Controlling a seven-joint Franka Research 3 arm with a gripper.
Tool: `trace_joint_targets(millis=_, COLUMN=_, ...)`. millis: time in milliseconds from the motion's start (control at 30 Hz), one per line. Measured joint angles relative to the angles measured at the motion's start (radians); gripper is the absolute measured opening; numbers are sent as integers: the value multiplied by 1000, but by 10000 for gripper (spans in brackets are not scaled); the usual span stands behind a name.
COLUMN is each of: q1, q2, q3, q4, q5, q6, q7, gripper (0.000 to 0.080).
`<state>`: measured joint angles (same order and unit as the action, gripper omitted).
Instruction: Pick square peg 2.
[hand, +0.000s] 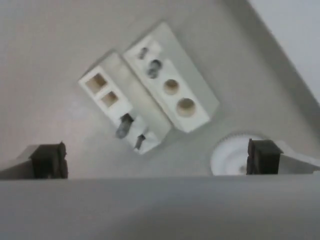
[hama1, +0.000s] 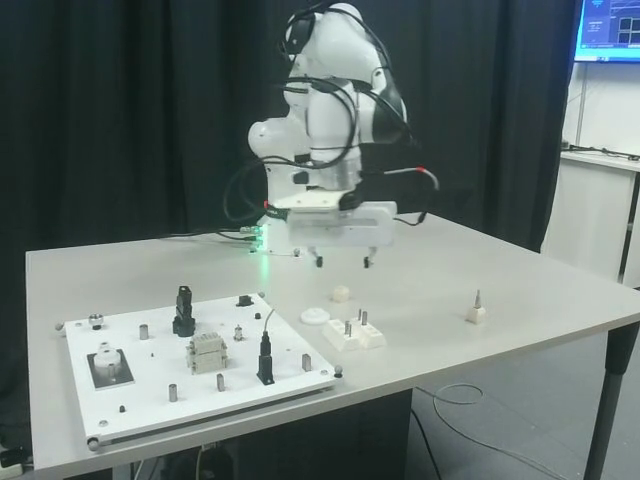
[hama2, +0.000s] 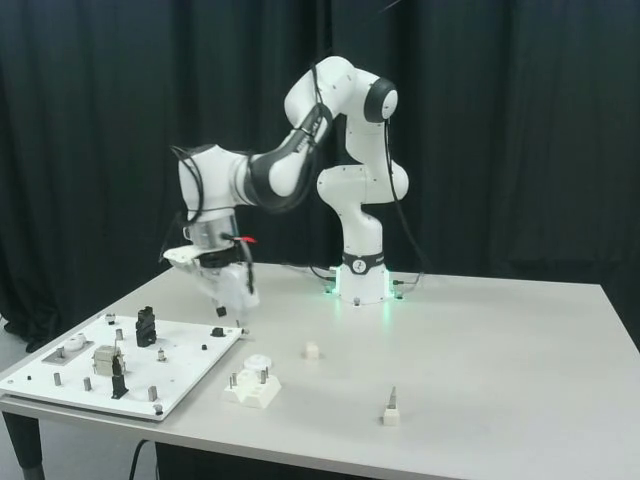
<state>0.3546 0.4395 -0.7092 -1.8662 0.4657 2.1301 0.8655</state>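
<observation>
A white block with square holes (hand: 122, 107) lies on the grey table; two holes are bare and two hold grey square pegs (hand: 125, 125), the second peg (hand: 140, 141) at the block's end. Which of them is peg 2 I cannot tell. A second white block (hand: 172, 77) lies against it, with two round pegs and two bare round holes. My gripper (hand: 155, 158) hangs open well above them, nothing between its black fingertips (hand: 47, 160). From the room, the gripper (hama1: 342, 262) hovers over the pair of blocks (hama1: 352, 335), also seen as blocks (hama2: 252, 390) below the gripper (hama2: 230, 312).
A white gear (hama1: 316, 317) lies beside the blocks, a small white cube (hama1: 341, 293) behind them. A lone peg in a small white stand (hama1: 476, 310) is off to the side. A white board (hama1: 150, 395) carrying several parts fills the table's left front.
</observation>
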Motion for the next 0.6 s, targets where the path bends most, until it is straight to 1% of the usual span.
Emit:
trace_joint_targets(millis=133, q1=23, q2=2, q3=17, q4=-30, q5=-1, q6=65, q7=-55, gripper=800)
trace_joint_targets(millis=233, q1=29, q2=6, q3=35, q4=-48, q5=-6, q6=105, q7=-95, gripper=800)
trace_joint_targets(millis=433, q1=30, q2=21, q3=77, q4=-74, q5=-14, q6=167, q7=-181, gripper=800)
trace_joint_targets(millis=600, q1=31, q2=41, q3=110, q4=-86, q5=-31, q6=205, q7=-243, gripper=800)
